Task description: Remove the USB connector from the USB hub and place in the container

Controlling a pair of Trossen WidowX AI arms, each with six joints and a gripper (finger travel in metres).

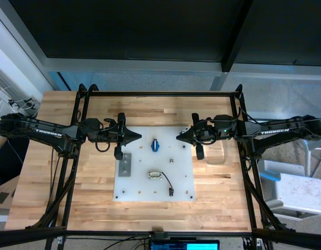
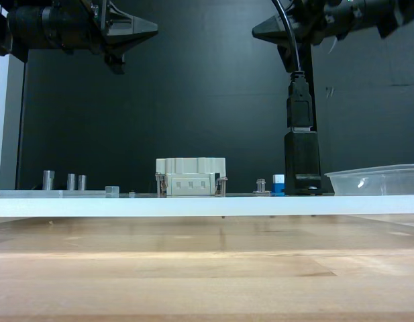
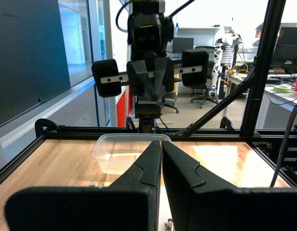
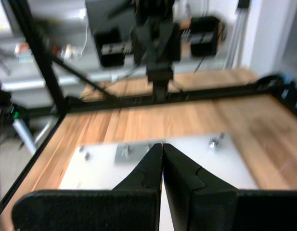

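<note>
Risks: if I pinch the thin cable instead of the plug it could slip w/o unseating, and a slanted pull may jam it in the hub (image 1: 171, 193). Left tool (image 1: 140, 136) & right tool (image 1: 178, 137) are both pressed together, empty, hovering over the board (image 1: 181, 172). USB connector (image 1: 168, 183) is plugged in by the board's near edge, well below the right tool. The container (image 1: 218, 154) sits beside the board, under the right arm.

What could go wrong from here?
The left gripper and right gripper both hover shut above the board; descending shut, either could knock the USB connector instead of gripping it. It stands upright in the USB hub, so a slanted pull may jam it. The container lies off the board's right edge; a drop may miss.
</note>
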